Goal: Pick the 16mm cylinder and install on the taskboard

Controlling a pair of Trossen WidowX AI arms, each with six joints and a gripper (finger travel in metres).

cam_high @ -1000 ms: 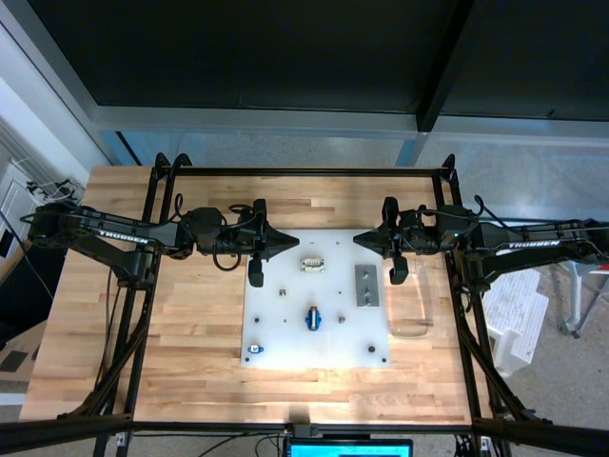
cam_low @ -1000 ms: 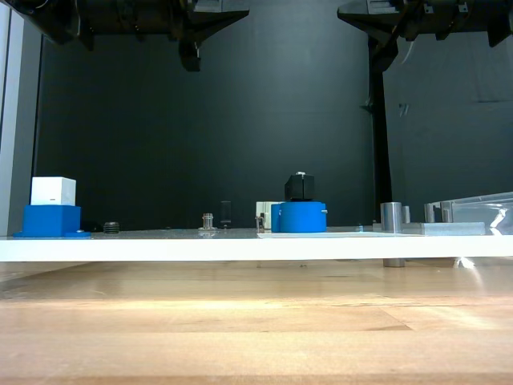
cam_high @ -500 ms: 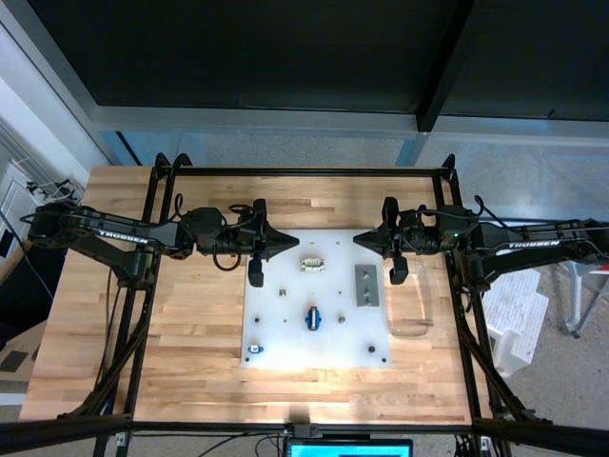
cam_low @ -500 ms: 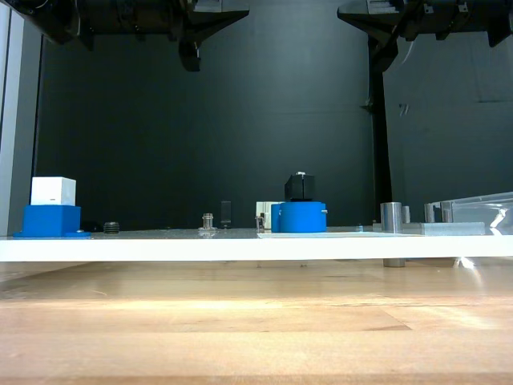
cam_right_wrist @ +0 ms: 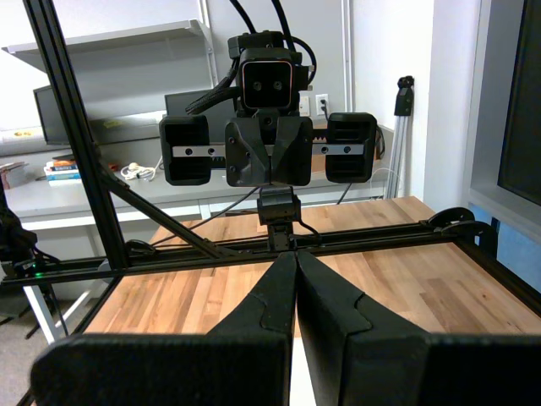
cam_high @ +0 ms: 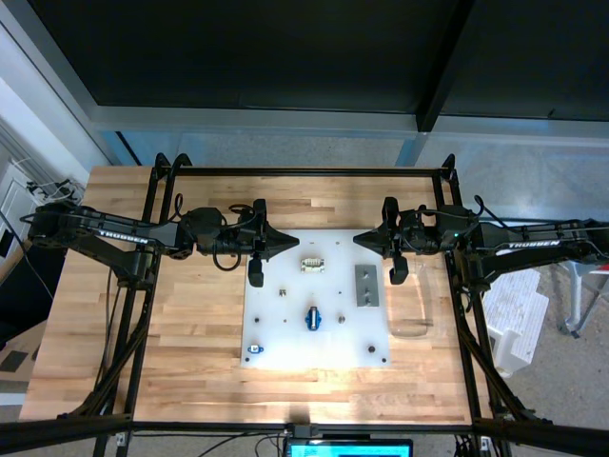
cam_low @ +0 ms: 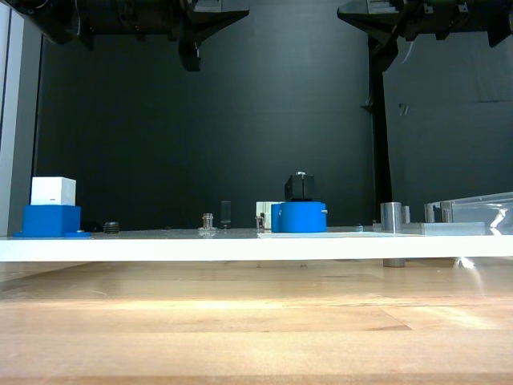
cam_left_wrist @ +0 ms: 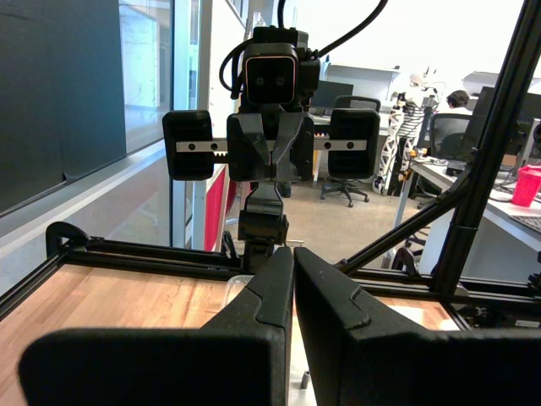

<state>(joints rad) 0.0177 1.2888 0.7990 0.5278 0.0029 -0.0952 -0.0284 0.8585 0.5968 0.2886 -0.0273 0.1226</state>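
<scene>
Plainly, nothing is gripped at this moment. The left tool (cam_high: 293, 242) is closed and empty above the far edge of the flat white square taskboard (cam_high: 285, 333), near its far-left corner. The right tool (cam_high: 358, 239) is likewise closed and empty above that edge, toward the far-right corner. The two tips are pointed at each other, high over the wooden bench (cam_high: 190, 324).

The tiny silver-grey round metal 16mm cylinder (cam_high: 341, 320) is found near the middle of the taskboard. It is just beside the blue fitting (cam_high: 312, 319), on the side toward the board's right edge, and well apart from both tools.

The step in hand is judged to be the approach for the pick. The fingers are to be opened first. The tool is then to be tipped downward, centred over the peg and lowered with one finger on each side of the round wall, clear of the blue fitting. The upper part is best gripped, so that the lower end is left free for its hole, and the lift is best made straight up.

In the low view the 16mm cylinder (cam_low: 391, 216) is stood on end, its long axis vertical and its top face pointed straight up. Whether its foot is seated in a hole cannot be told.
</scene>
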